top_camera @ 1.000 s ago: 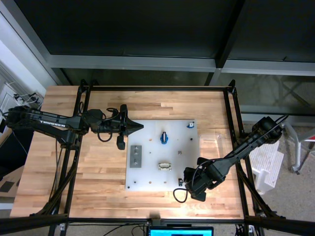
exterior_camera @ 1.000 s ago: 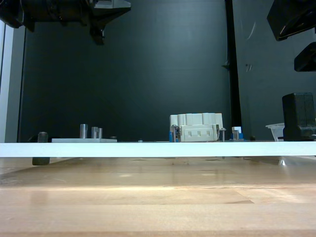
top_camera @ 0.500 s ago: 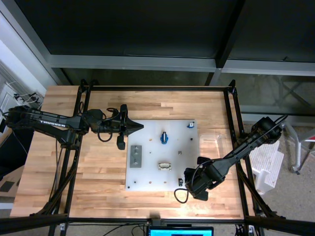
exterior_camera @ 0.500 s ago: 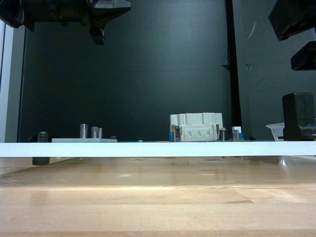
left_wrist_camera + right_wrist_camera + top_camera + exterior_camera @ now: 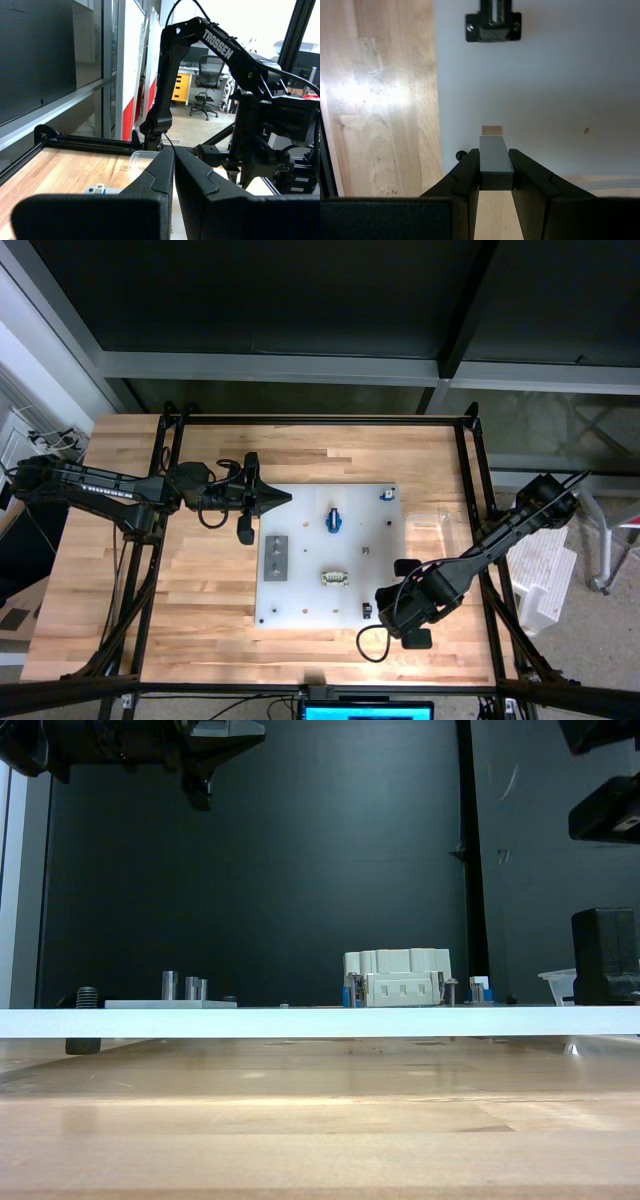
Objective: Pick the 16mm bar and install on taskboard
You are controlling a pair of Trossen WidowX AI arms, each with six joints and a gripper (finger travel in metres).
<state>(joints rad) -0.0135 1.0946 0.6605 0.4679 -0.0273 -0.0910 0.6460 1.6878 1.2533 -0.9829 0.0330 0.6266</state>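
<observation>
Lower right, the right gripper (image 5: 495, 159) pinches the stiff, probably slick 16mm bar (image 5: 493, 149) by its flat sides over the taskboard (image 5: 560, 90); left gripper (image 5: 280, 498), pressed together, hangs centre-left.

Left claw (image 5: 286, 498) pinched closed, raised at far left — right claw (image 5: 371, 612) (near edge) clamping bar (image 5: 496, 160)

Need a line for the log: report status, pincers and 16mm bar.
Left pincer shut, empty, high over far-left corner of taskboard. Right pincer shut on 16mm bar, above near edge, clear of board. Black bracket ahead, apart.
</observation>
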